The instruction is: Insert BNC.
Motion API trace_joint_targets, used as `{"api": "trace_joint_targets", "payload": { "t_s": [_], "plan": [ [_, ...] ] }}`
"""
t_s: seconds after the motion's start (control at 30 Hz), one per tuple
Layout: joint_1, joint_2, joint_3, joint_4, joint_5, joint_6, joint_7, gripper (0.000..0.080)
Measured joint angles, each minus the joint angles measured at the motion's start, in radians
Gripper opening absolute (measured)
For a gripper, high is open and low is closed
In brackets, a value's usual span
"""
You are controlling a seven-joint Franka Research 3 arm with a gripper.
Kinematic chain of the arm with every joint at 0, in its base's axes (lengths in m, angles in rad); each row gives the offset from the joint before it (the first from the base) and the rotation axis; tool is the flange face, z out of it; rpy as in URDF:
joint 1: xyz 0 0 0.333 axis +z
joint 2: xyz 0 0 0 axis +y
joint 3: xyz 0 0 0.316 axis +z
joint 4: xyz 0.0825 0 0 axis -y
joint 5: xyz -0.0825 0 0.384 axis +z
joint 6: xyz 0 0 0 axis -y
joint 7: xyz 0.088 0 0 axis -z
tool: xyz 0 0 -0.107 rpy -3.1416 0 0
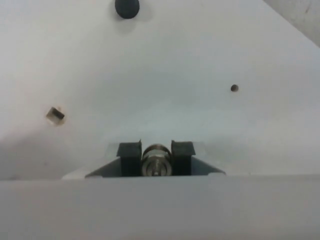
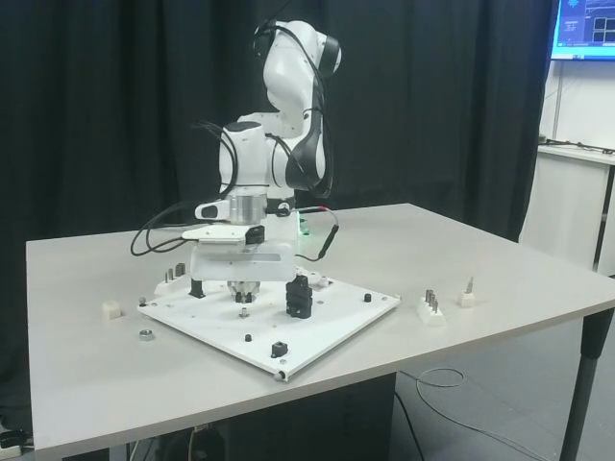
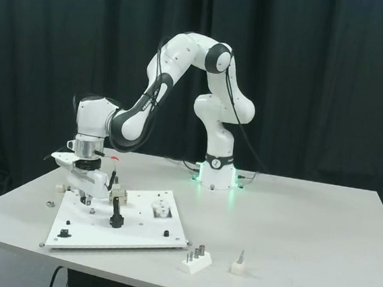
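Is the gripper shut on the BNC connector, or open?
Shut on it: in the wrist view both black fingers flank the BNC connector, pressed against its sides above the white board.

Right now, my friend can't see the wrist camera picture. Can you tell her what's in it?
The gripper holds a small metal BNC plug between its two black fingers, just above a white board. On the board sit a black knob, a tiny hole and a small metal block.

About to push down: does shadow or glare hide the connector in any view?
Wrist view: the BNC connector in the tool shows plainly, with a faint shadow on the white board around it. First room view: the tool's housing covers it. Second room view: even light, no glare.
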Motion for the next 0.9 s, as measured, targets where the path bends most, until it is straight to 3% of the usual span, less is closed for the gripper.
{"api": "trace_joint_targets", "payload": {
  "t_s": [0.9],
  "plan": [
    [0.014, 0.001, -0.002, -0.056, 0.003, 0.043, 0.0, 0.0122]
  ]
}}
